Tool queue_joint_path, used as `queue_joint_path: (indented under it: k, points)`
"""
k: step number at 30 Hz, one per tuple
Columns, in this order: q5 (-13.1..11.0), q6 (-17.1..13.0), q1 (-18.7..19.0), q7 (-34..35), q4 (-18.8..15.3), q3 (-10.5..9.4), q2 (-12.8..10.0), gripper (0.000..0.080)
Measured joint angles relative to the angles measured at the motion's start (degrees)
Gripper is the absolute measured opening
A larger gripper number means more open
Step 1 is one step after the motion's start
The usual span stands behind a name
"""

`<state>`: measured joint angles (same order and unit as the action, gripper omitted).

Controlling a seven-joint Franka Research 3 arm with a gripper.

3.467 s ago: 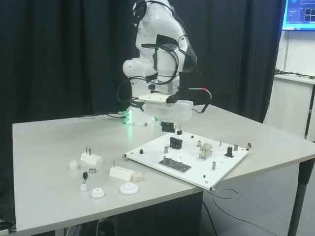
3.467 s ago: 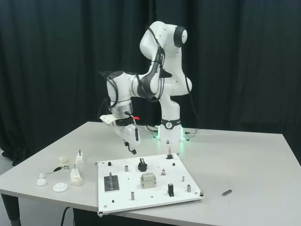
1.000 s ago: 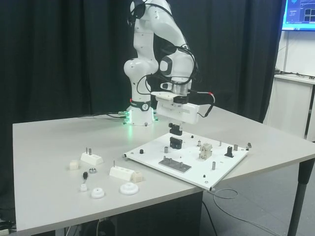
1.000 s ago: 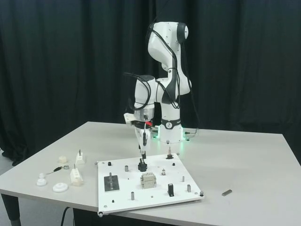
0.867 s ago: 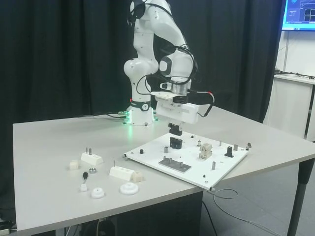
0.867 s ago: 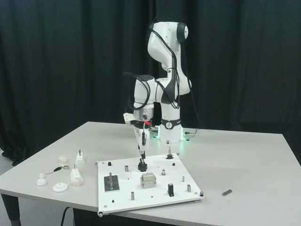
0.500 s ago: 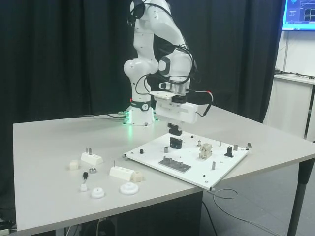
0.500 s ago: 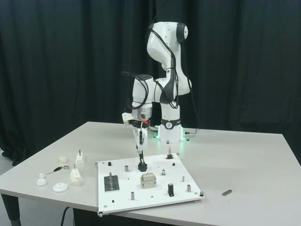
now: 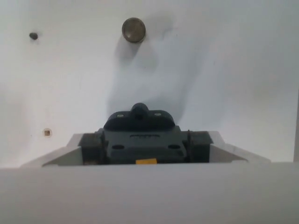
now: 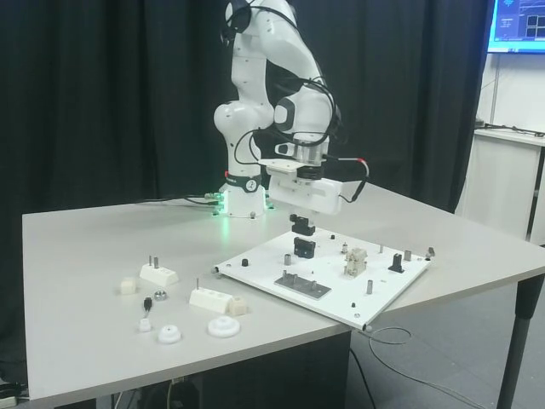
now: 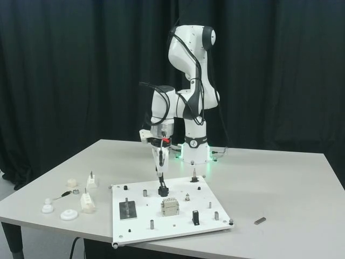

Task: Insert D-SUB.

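d-sub (image 9: pixel 140 135) just beneath gripper (image 10: pixel 301 223)

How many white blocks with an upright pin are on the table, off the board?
2. The rear pin block sits farther back on the grey table; the front pin block lies nearer its front edge. None looks hidden.

White blocks (image 10: pixel 158 274) and discs (image 10: pixel 223 326) lie left of my board, a small bar (image 11: pixel 260 220) right.
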<state>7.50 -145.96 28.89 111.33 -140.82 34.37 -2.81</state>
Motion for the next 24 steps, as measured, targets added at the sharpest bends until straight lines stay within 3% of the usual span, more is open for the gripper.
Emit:
queue_joint_path:
  k: [24]
  points:
    - [-0.12, -0.32, 0.09, 0.00, 0.86, -1.01, -2.22, 0.0378]
